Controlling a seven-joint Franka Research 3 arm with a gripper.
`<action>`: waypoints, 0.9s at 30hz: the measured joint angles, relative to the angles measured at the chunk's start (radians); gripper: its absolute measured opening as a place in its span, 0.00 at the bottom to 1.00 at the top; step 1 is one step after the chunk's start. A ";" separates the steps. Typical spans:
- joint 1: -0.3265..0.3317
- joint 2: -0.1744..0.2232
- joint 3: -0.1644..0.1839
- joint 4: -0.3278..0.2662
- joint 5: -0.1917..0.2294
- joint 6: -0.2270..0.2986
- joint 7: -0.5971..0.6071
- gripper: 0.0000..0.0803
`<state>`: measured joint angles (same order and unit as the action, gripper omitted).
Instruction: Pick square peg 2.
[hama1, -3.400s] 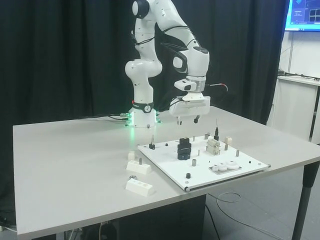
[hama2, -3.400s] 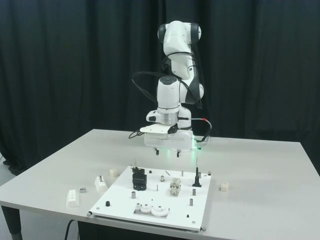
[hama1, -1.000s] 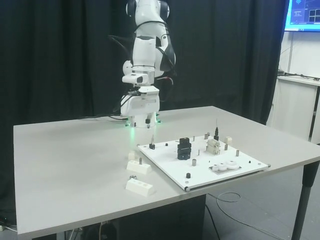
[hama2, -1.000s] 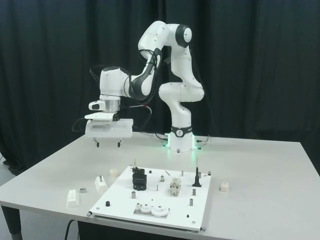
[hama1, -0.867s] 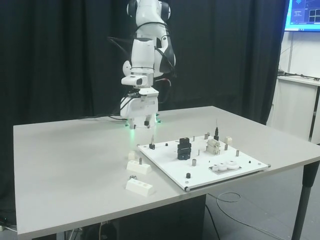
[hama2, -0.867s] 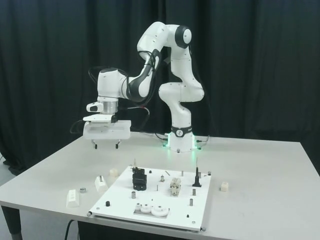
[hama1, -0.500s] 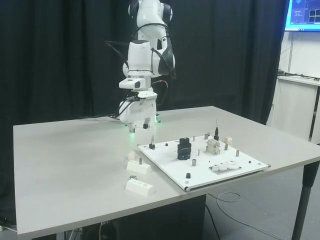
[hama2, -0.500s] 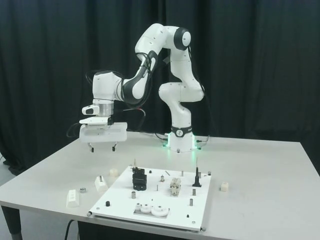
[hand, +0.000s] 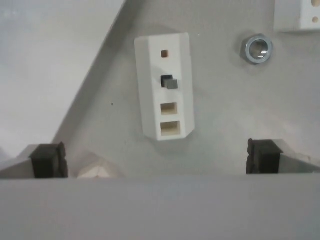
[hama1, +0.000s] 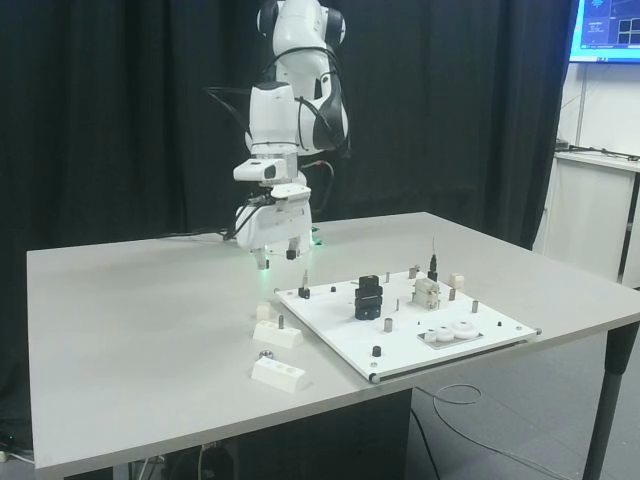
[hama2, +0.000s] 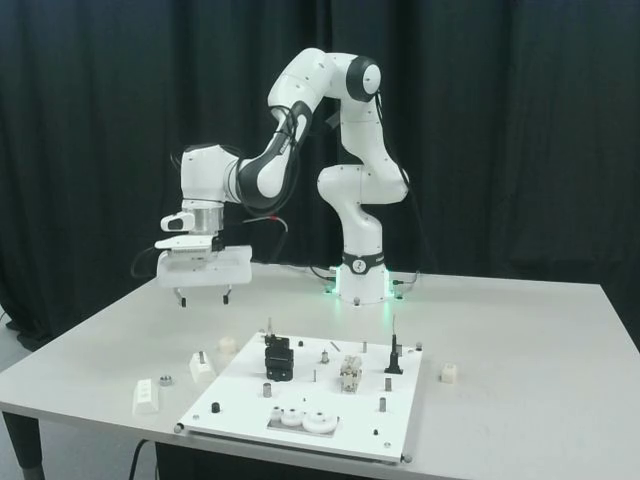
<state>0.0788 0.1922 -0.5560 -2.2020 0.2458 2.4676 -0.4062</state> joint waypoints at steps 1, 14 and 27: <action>0.000 0.005 0.000 0.002 0.003 0.000 0.000 1.00; 0.000 0.088 0.006 0.049 0.039 -0.004 0.000 1.00; 0.004 0.149 0.017 0.103 0.050 -0.027 0.000 1.00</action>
<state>0.0831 0.3410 -0.5395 -2.0995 0.2956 2.4402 -0.4065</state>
